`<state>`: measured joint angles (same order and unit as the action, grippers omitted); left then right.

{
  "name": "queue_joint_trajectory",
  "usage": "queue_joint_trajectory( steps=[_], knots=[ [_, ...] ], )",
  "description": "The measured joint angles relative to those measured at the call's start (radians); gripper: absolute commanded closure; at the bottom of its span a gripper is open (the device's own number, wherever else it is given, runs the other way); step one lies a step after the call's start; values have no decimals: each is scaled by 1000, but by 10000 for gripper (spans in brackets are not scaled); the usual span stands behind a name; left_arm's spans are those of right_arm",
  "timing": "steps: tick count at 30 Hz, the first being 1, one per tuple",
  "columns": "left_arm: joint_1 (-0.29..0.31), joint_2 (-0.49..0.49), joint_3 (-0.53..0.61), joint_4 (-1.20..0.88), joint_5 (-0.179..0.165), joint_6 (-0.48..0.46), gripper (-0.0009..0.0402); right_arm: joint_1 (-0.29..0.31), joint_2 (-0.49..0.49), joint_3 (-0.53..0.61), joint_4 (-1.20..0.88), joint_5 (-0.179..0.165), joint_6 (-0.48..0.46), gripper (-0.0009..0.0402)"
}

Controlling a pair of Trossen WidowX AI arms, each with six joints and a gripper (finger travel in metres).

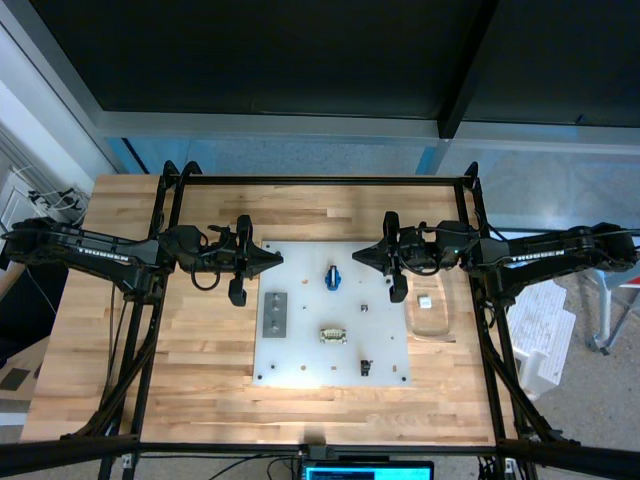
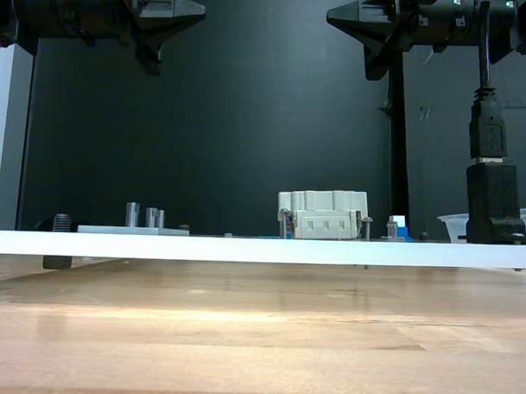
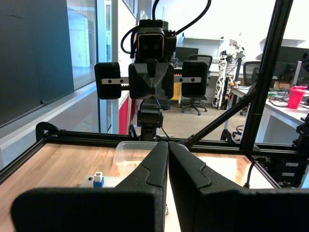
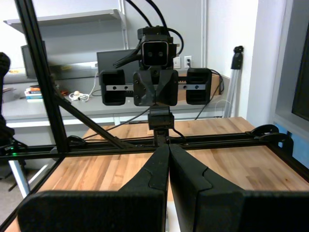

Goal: Pick the USB connector and install on taskboard

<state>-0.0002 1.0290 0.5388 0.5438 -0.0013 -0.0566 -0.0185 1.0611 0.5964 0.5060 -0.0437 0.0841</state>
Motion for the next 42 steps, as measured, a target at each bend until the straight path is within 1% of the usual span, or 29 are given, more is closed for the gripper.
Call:
queue_joint_trajectory(
  steps=[42],
  knots=[
    [0,0,0,0,0,0,393,3,1,0,-17,-2,14,393]
  ],
)
